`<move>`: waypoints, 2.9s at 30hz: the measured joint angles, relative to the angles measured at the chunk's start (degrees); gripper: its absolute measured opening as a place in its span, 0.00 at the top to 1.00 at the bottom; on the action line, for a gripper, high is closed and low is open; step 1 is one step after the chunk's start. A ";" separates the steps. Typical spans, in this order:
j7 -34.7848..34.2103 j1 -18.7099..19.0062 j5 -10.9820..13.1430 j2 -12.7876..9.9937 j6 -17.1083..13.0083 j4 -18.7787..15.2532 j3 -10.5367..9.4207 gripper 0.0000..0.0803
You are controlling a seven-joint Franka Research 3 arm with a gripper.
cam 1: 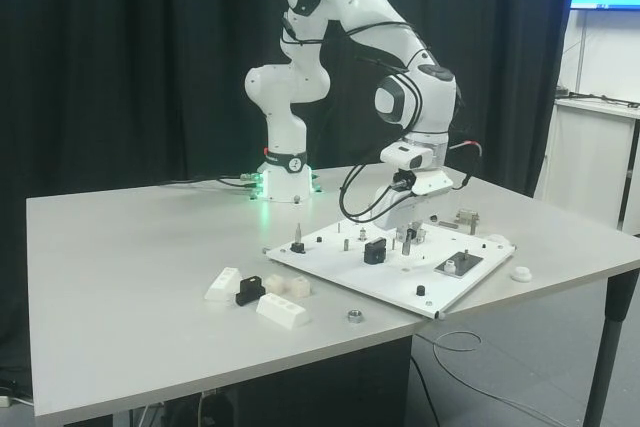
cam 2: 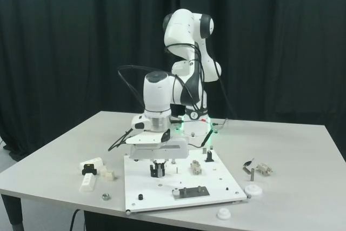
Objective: Place round peg 4.
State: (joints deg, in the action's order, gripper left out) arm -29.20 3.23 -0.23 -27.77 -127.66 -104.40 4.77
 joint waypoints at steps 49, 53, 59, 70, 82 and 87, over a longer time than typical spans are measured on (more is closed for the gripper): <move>0.00 0.02 -0.13 -0.02 -1.73 0.15 1.32 0.82; 0.00 0.02 -0.53 -0.02 -2.75 0.48 2.52 0.82; 0.20 0.00 -1.40 -0.27 -3.57 1.33 4.82 0.82; 3.14 -1.03 -1.62 -1.19 -4.59 1.93 8.42 0.82; 5.02 -4.45 0.65 -3.23 -6.73 2.07 8.52 0.82; 6.17 -5.45 1.87 -4.33 -7.64 2.67 8.54 0.82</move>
State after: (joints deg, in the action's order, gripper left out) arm -23.03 -2.22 1.64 -32.10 -135.29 -101.73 13.30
